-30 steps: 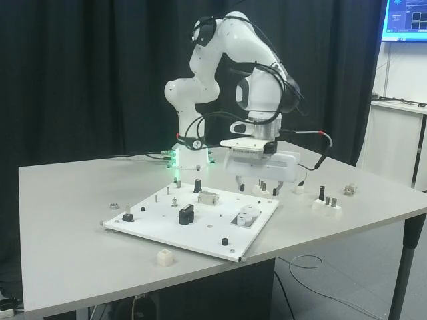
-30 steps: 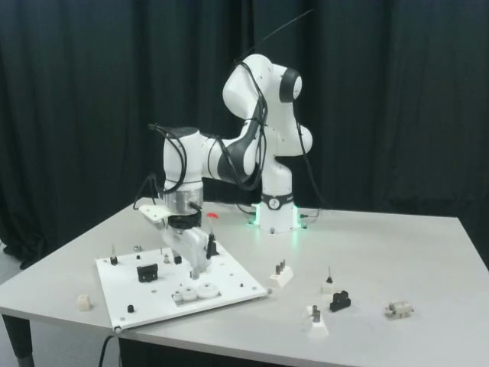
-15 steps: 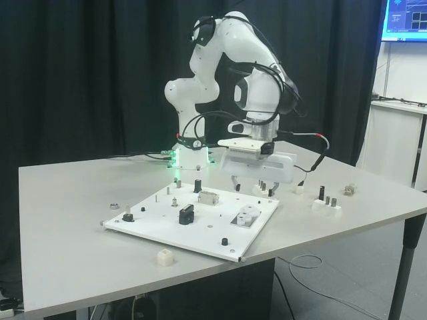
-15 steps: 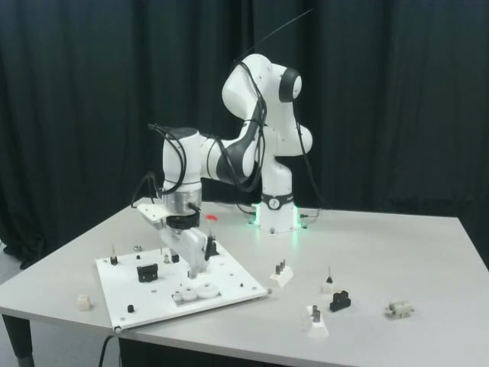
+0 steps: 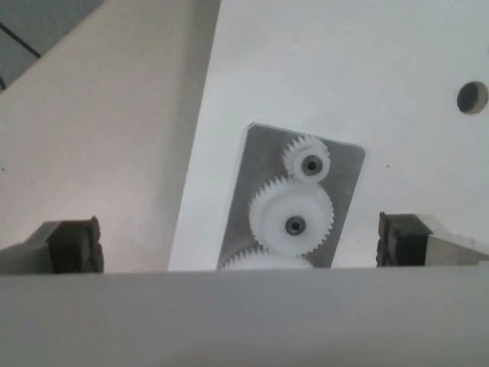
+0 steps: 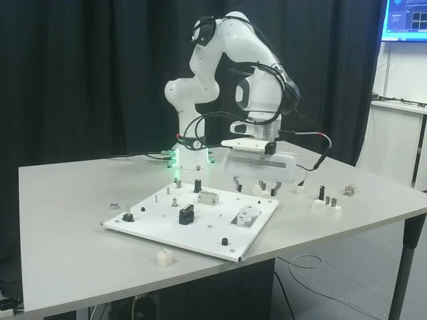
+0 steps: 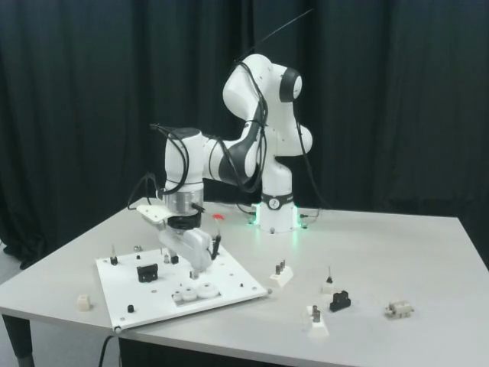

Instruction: Pick round peg 4.

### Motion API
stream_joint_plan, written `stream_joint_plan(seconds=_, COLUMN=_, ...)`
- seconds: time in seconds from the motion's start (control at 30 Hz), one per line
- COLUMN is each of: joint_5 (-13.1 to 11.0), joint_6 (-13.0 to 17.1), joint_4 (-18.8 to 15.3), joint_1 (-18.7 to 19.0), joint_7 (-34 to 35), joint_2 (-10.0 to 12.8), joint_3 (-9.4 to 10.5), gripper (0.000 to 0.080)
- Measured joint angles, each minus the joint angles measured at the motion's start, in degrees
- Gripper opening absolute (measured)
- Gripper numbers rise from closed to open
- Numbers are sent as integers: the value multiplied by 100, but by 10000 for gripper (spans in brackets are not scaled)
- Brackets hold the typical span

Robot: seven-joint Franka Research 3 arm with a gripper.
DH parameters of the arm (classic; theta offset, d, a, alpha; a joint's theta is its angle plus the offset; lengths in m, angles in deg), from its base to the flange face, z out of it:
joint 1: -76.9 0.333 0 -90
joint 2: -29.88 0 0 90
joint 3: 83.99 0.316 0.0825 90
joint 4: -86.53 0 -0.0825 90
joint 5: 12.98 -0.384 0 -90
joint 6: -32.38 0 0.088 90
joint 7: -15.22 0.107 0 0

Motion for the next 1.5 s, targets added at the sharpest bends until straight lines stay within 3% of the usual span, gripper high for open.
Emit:
stream_joint_plan(seconds=0.63, joint_5=0, joint_6=204, joint_4=-8, joint_1=9, joint_7=-432, joint_2=10, joint_3=36, gripper=800)
stream_joint_plan(seconds=1.0, joint_5=-2, joint_6=253, joint_4=-2, joint_1=29, joint_7=-1182, joint_2=-23, joint_3=308, gripper=800)
stream_joint_plan(seconds=1.27, joint_5=-2, joint_6=218, joint_4=-2, joint_1=151, joint_7=-1331, joint_2=-50, joint_3=506, gripper=800)
stream_joint_plan(seconds=1.5, joint_5=-1, joint_6=60, joint_4=-1, joint_1=409, joint_7=-2162, joint_2=-68, joint_3=547, gripper=800)
